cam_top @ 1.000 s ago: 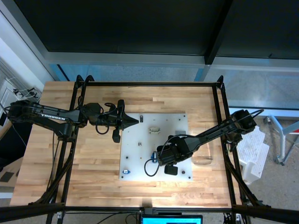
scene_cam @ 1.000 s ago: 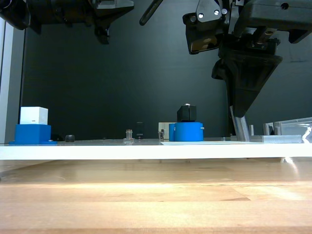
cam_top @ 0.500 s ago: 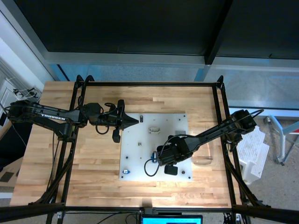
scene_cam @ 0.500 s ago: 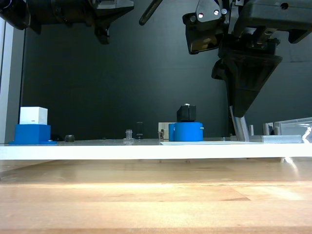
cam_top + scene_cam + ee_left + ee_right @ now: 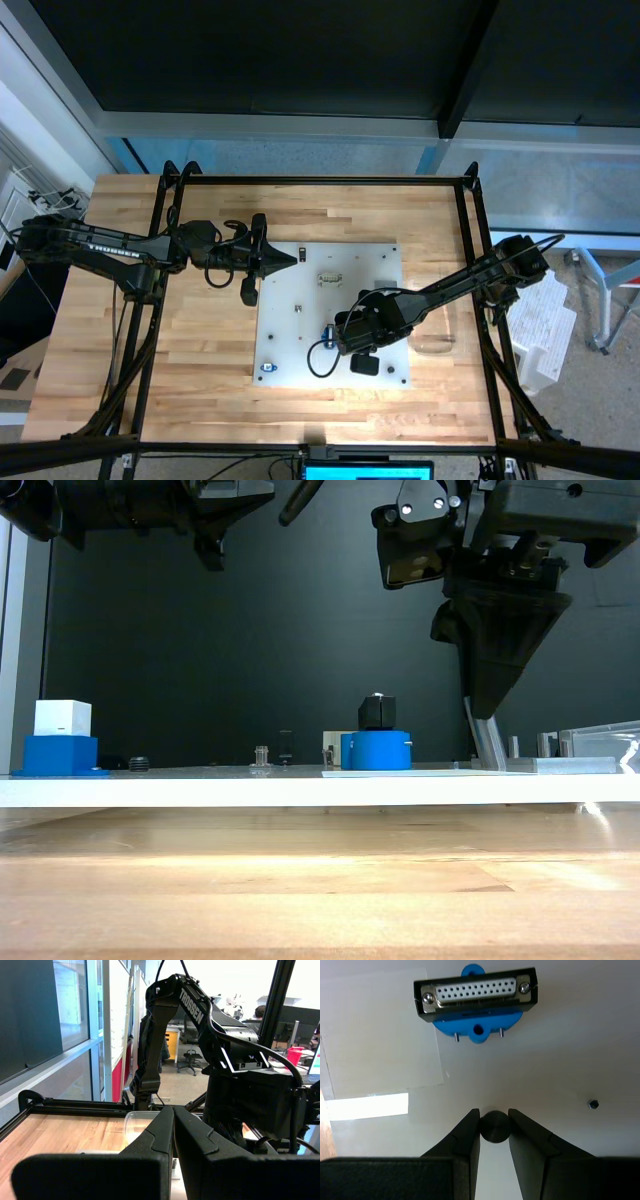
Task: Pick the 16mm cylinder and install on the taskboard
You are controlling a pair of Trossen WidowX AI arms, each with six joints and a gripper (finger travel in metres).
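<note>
The right gripper (image 5: 494, 1119) is clamped on the small round silvery-grey metal 16mm cylinder (image 5: 494, 1127), holding it over the white square plastic taskboard (image 5: 570, 1050), near a blue plastic part (image 5: 479, 1031) under a black multi-pin connector (image 5: 476, 994). The left gripper (image 5: 173, 1115), fingers pressed together, hangs at the taskboard's far-left corner.

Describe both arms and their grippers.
The left arm and right arm are matt black, with white TROSSEN lettering on the links and looped black cables at the wrists. The left gripper, by the taskboard's far left corner, and the right gripper, over the board, have flat black wedge-shaped fingers tapering to the tips.
</note>
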